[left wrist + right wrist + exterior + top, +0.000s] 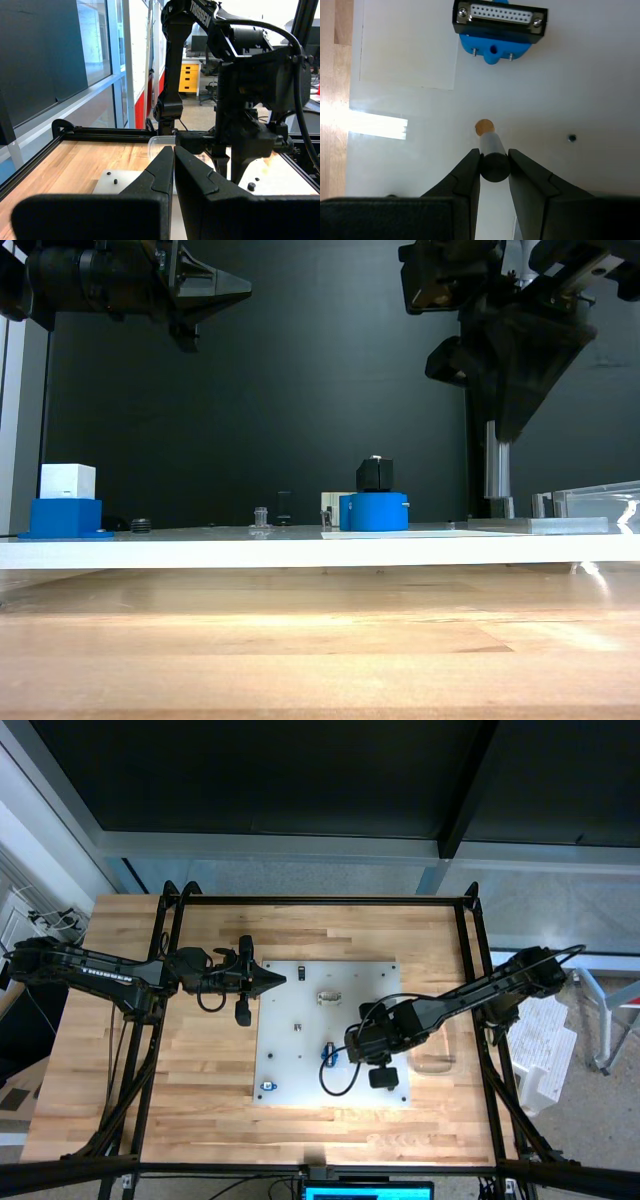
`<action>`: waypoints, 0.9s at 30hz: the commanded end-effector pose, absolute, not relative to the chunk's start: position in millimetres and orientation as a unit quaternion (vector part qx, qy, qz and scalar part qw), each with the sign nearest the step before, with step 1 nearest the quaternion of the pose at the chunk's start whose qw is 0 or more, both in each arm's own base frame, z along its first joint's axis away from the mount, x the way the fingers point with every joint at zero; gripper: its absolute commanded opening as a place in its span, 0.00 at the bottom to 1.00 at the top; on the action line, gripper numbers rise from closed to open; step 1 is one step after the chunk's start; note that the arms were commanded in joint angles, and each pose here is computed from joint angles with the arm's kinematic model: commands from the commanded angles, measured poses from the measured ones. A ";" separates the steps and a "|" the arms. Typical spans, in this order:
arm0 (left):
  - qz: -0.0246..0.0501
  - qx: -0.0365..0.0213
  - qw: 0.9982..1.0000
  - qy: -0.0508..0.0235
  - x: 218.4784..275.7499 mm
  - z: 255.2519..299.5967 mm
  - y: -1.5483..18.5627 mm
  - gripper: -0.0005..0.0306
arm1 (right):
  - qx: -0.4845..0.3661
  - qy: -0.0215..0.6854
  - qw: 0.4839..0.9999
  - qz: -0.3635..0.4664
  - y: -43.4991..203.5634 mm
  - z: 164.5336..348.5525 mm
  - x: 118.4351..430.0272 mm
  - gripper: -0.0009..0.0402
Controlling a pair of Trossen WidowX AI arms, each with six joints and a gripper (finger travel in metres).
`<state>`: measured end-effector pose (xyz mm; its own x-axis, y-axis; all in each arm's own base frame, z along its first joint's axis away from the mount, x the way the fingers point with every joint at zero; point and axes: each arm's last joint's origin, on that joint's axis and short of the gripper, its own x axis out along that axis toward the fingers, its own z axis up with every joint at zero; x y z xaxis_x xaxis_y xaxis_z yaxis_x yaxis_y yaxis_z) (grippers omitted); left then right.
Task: Remove the 16mm cylinder and place in the container
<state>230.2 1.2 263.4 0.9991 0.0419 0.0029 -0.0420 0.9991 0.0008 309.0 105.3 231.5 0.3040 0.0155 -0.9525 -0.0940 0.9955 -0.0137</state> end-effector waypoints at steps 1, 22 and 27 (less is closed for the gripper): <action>0.021 0.000 1.000 -0.001 230.2 263.4 1.2 0.02 | -0.032 0.587 0.808 0.033 103.4 236.7 306.1 0.02; 0.021 0.000 1.000 -0.001 230.2 263.4 1.3 0.02 | -0.037 0.581 0.813 0.016 94.1 252.4 292.8 0.02; 0.021 0.000 1.000 -0.001 230.2 263.4 1.2 0.02 | -0.039 0.573 0.819 0.007 90.3 252.4 284.5 0.02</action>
<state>230.2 1.2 263.2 0.9991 0.0419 0.0021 -0.0420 0.9991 0.0009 286.3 91.1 253.3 0.3377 -0.0333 -0.9407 -0.0587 0.9967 -0.0563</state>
